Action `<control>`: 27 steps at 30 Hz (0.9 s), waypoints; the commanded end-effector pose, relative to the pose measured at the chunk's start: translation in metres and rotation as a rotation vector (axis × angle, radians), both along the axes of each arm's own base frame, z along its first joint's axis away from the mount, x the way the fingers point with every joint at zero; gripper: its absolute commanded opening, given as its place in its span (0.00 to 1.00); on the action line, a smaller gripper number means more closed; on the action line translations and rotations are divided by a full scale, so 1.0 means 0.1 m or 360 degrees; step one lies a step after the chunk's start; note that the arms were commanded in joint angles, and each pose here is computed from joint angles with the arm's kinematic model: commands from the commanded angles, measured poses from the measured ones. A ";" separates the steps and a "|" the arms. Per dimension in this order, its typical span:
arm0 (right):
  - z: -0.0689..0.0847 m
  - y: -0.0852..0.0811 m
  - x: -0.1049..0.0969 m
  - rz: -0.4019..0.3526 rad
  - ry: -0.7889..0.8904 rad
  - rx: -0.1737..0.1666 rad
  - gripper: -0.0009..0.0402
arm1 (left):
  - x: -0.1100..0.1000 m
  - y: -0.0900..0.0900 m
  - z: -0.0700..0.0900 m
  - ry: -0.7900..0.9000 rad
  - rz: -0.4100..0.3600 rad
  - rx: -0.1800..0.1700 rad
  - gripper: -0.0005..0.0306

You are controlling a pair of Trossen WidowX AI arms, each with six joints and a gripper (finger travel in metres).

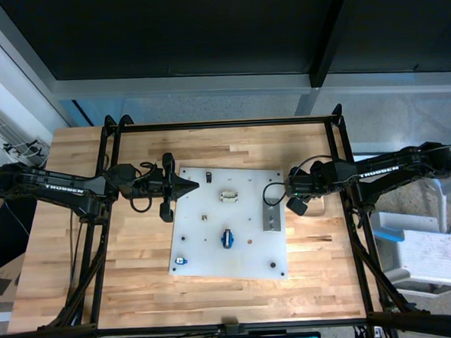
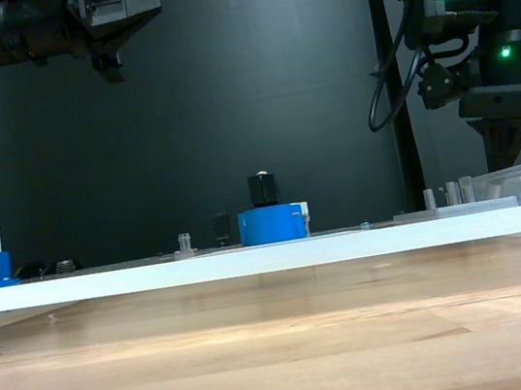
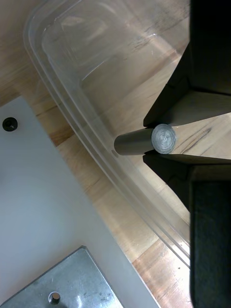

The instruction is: Pick the 16mm cylinder and place it in the container

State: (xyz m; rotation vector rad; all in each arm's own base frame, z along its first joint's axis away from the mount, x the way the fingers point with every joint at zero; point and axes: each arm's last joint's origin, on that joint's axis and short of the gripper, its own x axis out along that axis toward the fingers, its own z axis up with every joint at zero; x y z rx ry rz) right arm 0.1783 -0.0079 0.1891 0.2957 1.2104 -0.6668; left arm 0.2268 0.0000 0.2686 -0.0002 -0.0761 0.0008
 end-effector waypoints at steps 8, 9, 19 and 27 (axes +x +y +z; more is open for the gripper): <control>0.00 0.01 -0.01 0.0006 0.0014 0.0014 0.35 | 0.00 0.00 0.00 0.0000 0.0001 0.0001 0.02; 0.00 0.01 -0.01 0.0006 0.0017 0.0014 0.36 | 0.00 0.00 0.00 -0.0001 0.0001 0.0001 0.02; 0.01 0.01 -0.04 0.0014 0.0077 0.0043 0.42 | 0.00 0.00 0.00 -0.0001 -0.0001 0.0001 0.02; 0.07 0.02 -0.02 0.0028 0.0048 0.0098 0.42 | 0.00 0.00 0.00 -0.0001 -0.0001 0.0000 0.02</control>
